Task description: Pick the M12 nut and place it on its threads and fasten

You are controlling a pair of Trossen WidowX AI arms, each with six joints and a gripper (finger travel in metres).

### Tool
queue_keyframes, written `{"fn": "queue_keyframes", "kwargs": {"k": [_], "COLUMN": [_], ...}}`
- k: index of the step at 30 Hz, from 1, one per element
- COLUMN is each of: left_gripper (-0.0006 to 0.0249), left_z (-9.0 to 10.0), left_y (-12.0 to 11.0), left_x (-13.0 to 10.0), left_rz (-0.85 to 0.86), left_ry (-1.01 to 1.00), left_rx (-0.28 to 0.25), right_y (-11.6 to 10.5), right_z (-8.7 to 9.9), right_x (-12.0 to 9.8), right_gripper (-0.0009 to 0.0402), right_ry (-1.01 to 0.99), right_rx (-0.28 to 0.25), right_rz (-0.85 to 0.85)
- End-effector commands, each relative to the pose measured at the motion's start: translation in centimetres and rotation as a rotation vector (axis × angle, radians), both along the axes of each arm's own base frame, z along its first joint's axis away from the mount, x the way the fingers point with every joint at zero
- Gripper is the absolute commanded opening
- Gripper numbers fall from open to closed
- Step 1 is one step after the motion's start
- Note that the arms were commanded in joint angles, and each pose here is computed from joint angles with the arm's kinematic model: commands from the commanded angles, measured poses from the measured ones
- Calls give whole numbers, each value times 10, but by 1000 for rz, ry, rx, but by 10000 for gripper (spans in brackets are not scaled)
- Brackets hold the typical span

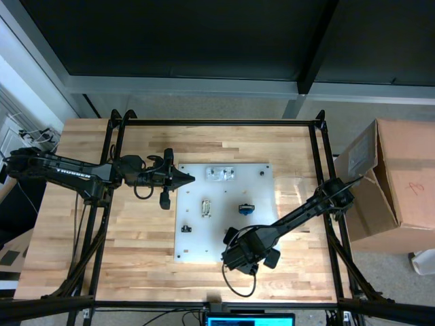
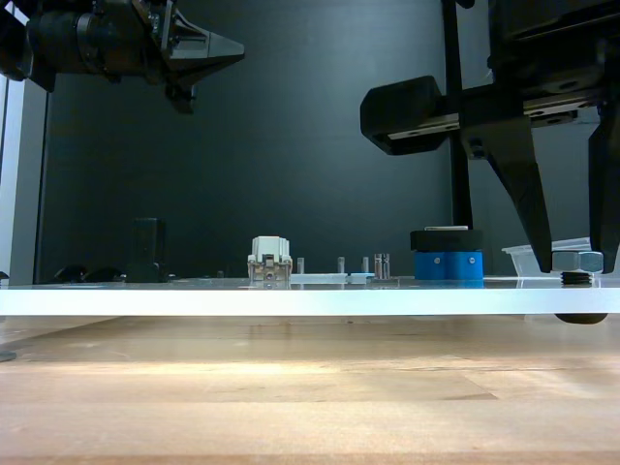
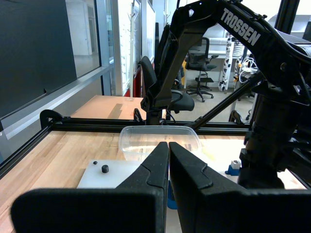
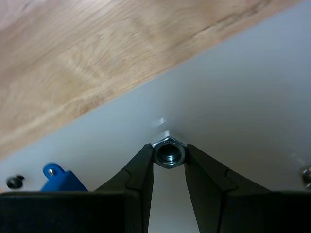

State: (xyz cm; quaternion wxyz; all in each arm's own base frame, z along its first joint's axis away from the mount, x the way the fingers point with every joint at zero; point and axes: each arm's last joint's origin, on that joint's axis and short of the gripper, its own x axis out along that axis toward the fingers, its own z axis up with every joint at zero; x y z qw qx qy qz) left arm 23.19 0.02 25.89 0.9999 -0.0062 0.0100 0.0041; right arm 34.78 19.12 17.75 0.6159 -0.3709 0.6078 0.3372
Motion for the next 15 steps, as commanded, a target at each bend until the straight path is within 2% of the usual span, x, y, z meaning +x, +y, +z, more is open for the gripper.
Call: {"fn": "queue_keyframes", "kwargs": {"k": [1, 9, 15], "left_gripper": [0, 0, 0], "left_z": [0, 0, 0], "left_y": [0, 0, 0], "left_x": [0, 0, 0], "left_rz": [0, 0, 0], "left_ry": [0, 0, 0], "left_rx": [0, 0, 0], "right_y": [0, -3, -8], "right_z": [0, 0, 0], "right_x": [1, 2, 3], "right_gripper": [2, 2, 2], "right_ry": [-13, -17, -3], "right_rx": [3, 11, 25], "right_rz": [-104, -453, -587]}}
